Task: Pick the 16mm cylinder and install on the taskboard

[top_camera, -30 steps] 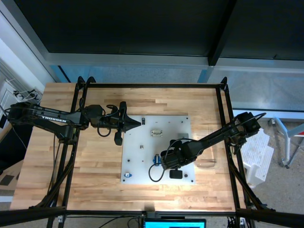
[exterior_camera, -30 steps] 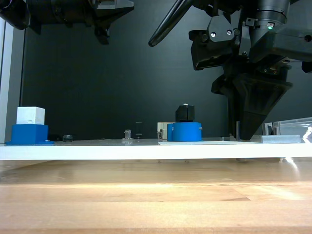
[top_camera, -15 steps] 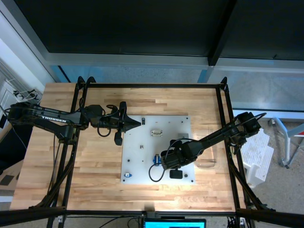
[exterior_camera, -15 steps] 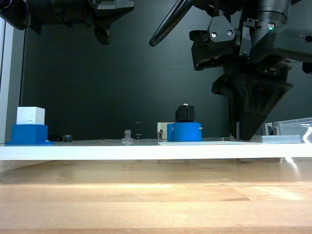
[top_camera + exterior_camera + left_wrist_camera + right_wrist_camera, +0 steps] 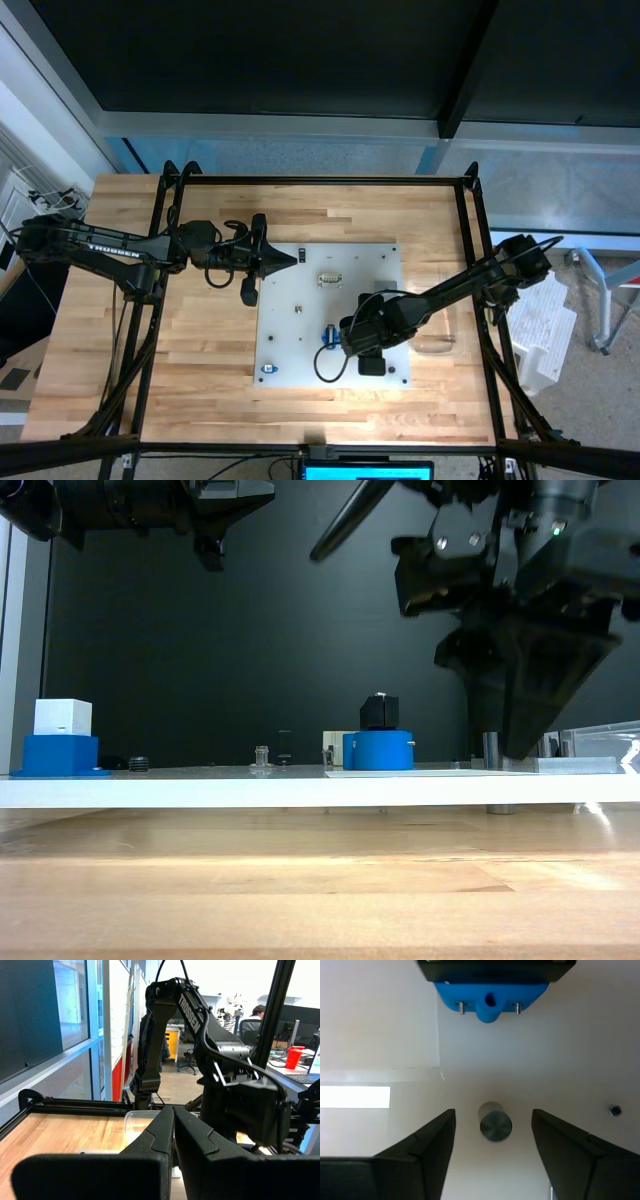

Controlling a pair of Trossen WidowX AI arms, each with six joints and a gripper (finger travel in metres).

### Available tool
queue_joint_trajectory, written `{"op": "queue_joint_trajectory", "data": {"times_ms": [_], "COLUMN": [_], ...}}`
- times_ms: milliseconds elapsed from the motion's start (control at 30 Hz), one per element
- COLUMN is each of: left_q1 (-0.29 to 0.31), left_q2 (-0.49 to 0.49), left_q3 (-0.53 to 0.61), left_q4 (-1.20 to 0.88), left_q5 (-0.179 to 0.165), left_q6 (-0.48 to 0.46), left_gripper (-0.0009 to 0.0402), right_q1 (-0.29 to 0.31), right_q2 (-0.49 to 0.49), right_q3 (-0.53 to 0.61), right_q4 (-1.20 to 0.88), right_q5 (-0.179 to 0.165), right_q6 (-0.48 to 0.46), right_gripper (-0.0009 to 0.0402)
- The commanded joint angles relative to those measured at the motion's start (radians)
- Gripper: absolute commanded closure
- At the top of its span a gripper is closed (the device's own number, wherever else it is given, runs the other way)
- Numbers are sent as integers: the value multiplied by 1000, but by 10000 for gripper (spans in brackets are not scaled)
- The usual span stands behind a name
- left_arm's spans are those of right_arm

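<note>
Right wrist view: right gripper [image 5: 493, 1111] spread astride 16mm cylinder [image 5: 495, 1126] on taskboard [image 5: 380, 1020] — left gripper [image 5: 173, 1108] closed above it; arm [image 5: 192, 1010] reads TROSSEN.

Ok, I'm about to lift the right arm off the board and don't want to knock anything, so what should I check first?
1. The small grey metal cylinder stands upright in the flat white square taskboard: ok.
2. The right gripper is open, fingers apart from the cylinder on both sides: ok.
3. Cylinder seated to full depth: cannot tell.
4. The blue fitting is apart from the right gripper: ok.
5. The left gripper is shut, parked near the board's far left corner, away from the cylinder: ok.
</note>
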Motion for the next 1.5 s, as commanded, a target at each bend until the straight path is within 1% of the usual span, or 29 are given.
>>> {"op": "queue_joint_trajectory", "data": {"times_ms": [33, 167, 267, 467, 667, 800, 900, 1000, 1100, 1233, 1267, 1333, 1400, 1433, 1500], "left_q1": [0, 0, 0, 0, 0, 0, 0, 0, 0, 0, 0, 0, 0, 0, 0], "left_q2": [0, 0, 0, 0, 0, 0, 0, 0, 0, 0, 0, 0, 0, 0, 0], "left_q3": [0, 0, 0, 0, 0, 0, 0, 0, 0, 0, 0, 0, 0, 0, 0], "left_q4": [0, 0, 0, 0, 0, 0, 0, 0, 0, 0, 0, 0, 0, 0, 0], "left_q5": [0, 0, 0, 0, 0, 0, 0, 0, 0, 0, 0, 0, 0, 0, 0], "left_q6": [0, 0, 0, 0, 0, 0, 0, 0, 0, 0, 0, 0, 0, 0, 0], "left_gripper": [393, 393, 393, 393, 393, 393, 393, 393, 393, 393, 393, 393, 393, 393, 393], "right_q1": [-4, -11, -15, -31, -64, -103, -144, -189, -214, -246, -253, -272, -289, -295, -306], "right_q2": [-40, -95, -137, -204, -264, -318, -369, -429, -496, -583, -600, -632, -656, -667, -686], "right_q3": [2, 1, 1, 1, 0, -1, -7, -32, -74, -143, -161, -194, -227, -245, -283], "right_q4": [-31, -56, -85, -135, -146, -136, -92, -16, 86, 236, 269, 332, 402, 441, 525], "right_q5": [19, 20, 44, 51, 51, 51, 51, 51, 50, 29, 21, -9, -48, -60, -64], "right_q6": [-20, -37, -45, -77, -126, -160, -187, -229, -262, -290, -302, -315, -317, -322, -328], "right_gripper": [148, 136, 138, 145, 156, 169, 190, 219, 254, 303, 315, 340, 364, 376, 397]}}
